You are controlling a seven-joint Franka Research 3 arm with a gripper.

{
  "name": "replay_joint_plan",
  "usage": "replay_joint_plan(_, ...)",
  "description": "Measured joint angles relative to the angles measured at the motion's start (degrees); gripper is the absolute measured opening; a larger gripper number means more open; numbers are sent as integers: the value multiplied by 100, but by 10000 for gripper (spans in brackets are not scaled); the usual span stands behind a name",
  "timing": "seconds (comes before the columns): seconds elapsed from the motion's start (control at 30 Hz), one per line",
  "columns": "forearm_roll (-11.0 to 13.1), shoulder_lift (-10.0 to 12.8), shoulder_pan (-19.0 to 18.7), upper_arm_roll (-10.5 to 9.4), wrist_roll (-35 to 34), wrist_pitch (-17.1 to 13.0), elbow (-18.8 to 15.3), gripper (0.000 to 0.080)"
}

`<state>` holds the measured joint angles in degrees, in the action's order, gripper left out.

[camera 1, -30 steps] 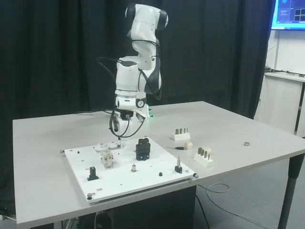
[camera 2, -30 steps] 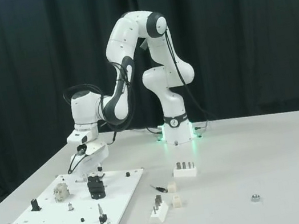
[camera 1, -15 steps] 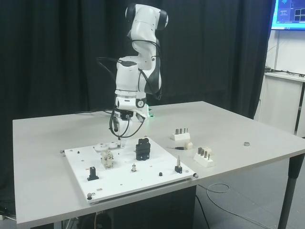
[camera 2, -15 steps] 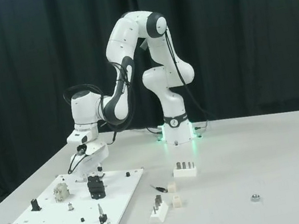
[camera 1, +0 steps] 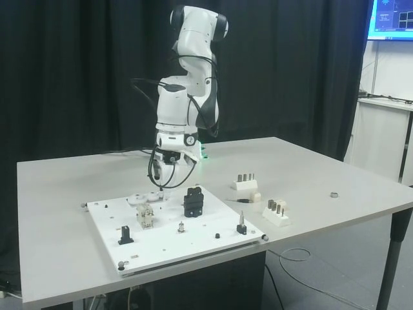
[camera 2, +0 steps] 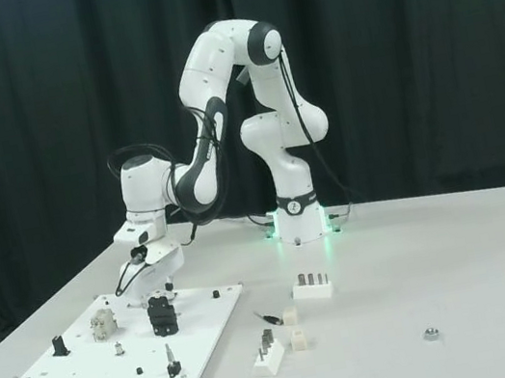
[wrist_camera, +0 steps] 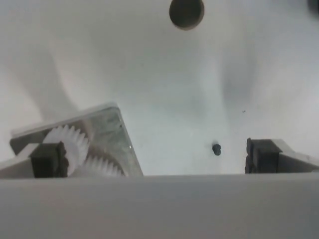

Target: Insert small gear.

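Note:
Two white toothed gears (wrist_camera: 70, 142) sit meshed on a grey metal plate (wrist_camera: 107, 132), which lies on the white assembly board (camera 1: 193, 242). My gripper (wrist_camera: 154, 157) hangs just above this spot and is open, with nothing between its black fingertips (wrist_camera: 261, 155). One fingertip stands over the edge of the larger gear; the other is over bare board near a small black screw (wrist_camera: 216, 149). In the first room view the gripper (camera 1: 161, 188) is above the gear plate (camera 1: 147, 196) at the board's far side. The second room view shows the gripper (camera 2: 152, 287) there too.
On the board stand a black block (camera 1: 193, 201), a small grey fixture (camera 1: 144, 215), a black bracket (camera 1: 125, 235) and short pins. Two white peg holders (camera 1: 244, 183) (camera 1: 275, 212) and a small ring (camera 1: 334, 193) lie on the grey table beside it. A round hole (wrist_camera: 186, 12) marks the board.
The gripper has lifted slightly above the gear plate. Nothing else has moved.

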<state>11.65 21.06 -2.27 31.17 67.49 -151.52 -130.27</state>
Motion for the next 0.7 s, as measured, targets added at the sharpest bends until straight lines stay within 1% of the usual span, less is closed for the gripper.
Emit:
replay_joint_plan(0.17,3,39,0,-8,0,-9,16,800)
replay_joint_plan(0.7,11,42,1,-9,0,-10,34,800)
